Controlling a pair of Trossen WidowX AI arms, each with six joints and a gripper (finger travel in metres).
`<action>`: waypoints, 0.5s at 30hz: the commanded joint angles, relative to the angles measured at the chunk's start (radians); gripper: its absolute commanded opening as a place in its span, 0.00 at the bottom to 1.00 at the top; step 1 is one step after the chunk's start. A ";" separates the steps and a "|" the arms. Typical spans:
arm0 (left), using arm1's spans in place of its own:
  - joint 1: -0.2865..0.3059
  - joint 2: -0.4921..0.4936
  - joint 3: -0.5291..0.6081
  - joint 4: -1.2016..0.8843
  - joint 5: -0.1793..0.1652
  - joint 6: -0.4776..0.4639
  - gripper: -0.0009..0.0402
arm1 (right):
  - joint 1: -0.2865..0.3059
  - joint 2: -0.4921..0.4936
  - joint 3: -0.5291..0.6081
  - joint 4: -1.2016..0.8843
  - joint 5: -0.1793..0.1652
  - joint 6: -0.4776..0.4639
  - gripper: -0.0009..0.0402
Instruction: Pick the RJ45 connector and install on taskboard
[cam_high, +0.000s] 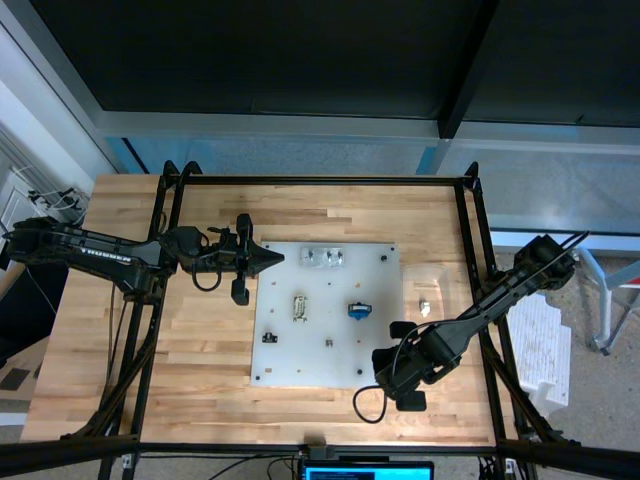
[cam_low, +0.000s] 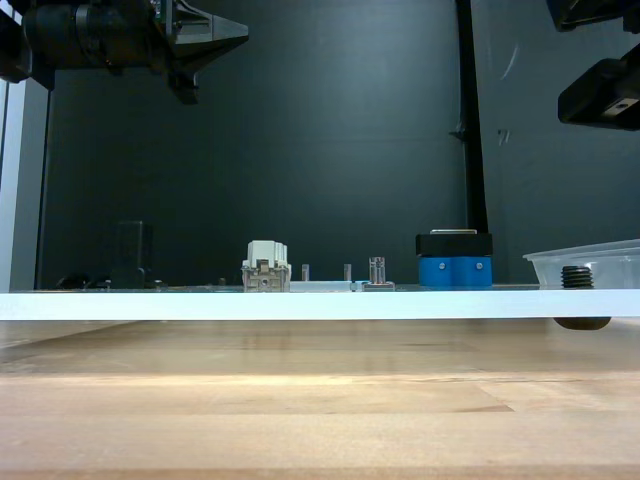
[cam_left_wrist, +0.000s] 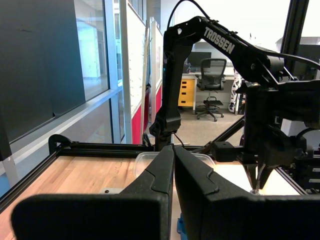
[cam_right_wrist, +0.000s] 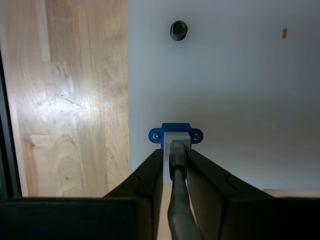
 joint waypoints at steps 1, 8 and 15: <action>0.000 0.000 0.000 0.000 0.000 0.000 0.02 | 0.000 -0.016 0.006 0.002 0.011 0.001 0.25; 0.000 0.000 0.000 0.000 0.000 0.000 0.02 | 0.000 -0.040 0.006 0.001 0.011 0.003 0.32; 0.000 0.000 0.000 0.000 0.000 0.000 0.02 | 0.000 -0.089 0.006 -0.006 0.010 0.005 0.39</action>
